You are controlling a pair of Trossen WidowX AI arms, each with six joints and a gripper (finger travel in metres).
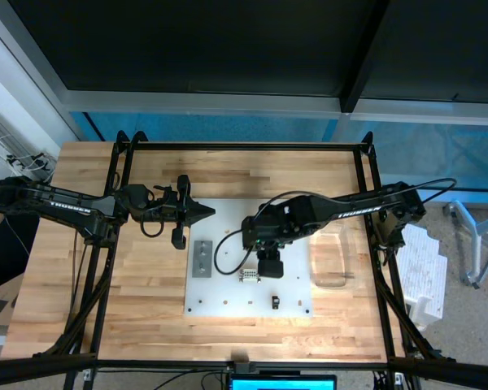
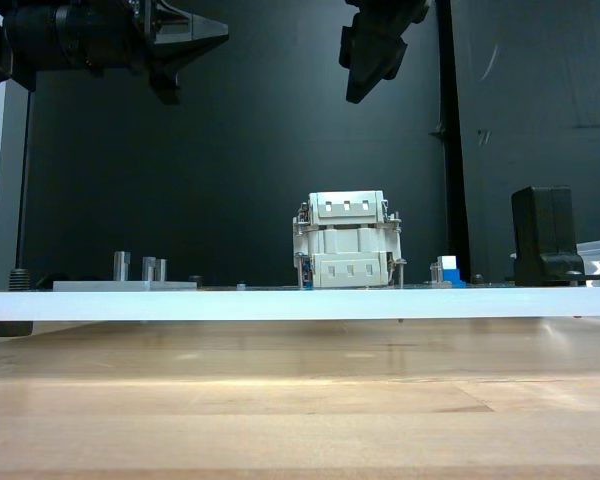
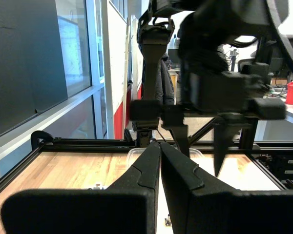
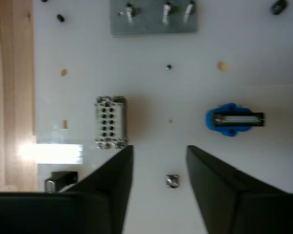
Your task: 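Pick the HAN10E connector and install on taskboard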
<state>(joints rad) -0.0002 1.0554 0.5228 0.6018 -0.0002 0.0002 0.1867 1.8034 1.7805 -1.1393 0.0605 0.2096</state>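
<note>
Beige-grey HAN10E connector (image 4: 110,128) stands upright on the white taskboard (image 4: 263,58), apparently seated. Right gripper (image 4: 158,151) hovers above and just beside it, fingers spread, empty. Left gripper (image 1: 203,213) is held high over the board's far-left corner, pressed together. Likely next: confirm seating, retreat. Wooden table (image 1: 146,309), black frame (image 1: 244,146).

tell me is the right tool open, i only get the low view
observer: Yes. The right tool, up over the board, is open with nothing between its fingers.
operator: is the connector in line with the gap
observer: No. The connector lies on the board just beyond one fingertip, off the gap's line.
operator: and the left tool
observer: The left tool, high over the board's far left corner, is shut and empty.
</note>
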